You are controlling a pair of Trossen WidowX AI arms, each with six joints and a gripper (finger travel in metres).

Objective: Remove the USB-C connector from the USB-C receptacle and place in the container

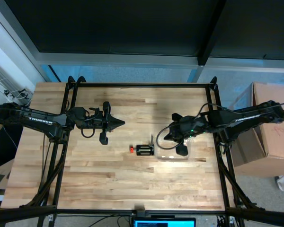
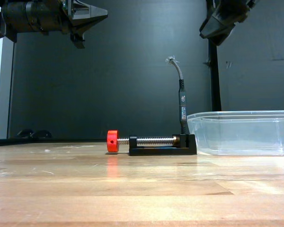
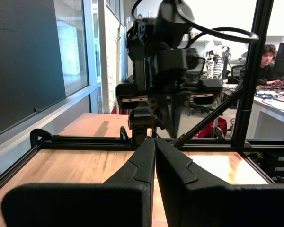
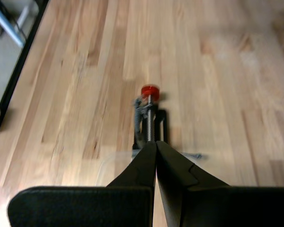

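Small USB-C connector [image 2: 182, 108] stands seated in the receptacle [image 2: 185, 139]. It is probably light, with a rigid body to pinch. Left gripper [image 1: 119, 123] hovers well left and right gripper [image 1: 161, 137] hovers over the container [image 2: 236, 114]. Both are pressed together and empty.

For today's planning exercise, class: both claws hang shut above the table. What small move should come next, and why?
Probably open the right claw and lower it toward the USB-C connector. The connector stands upright and untouched, seated in the USB-C receptacle beside the container, and this claw is nearest. The left claw hangs shut, farther left.
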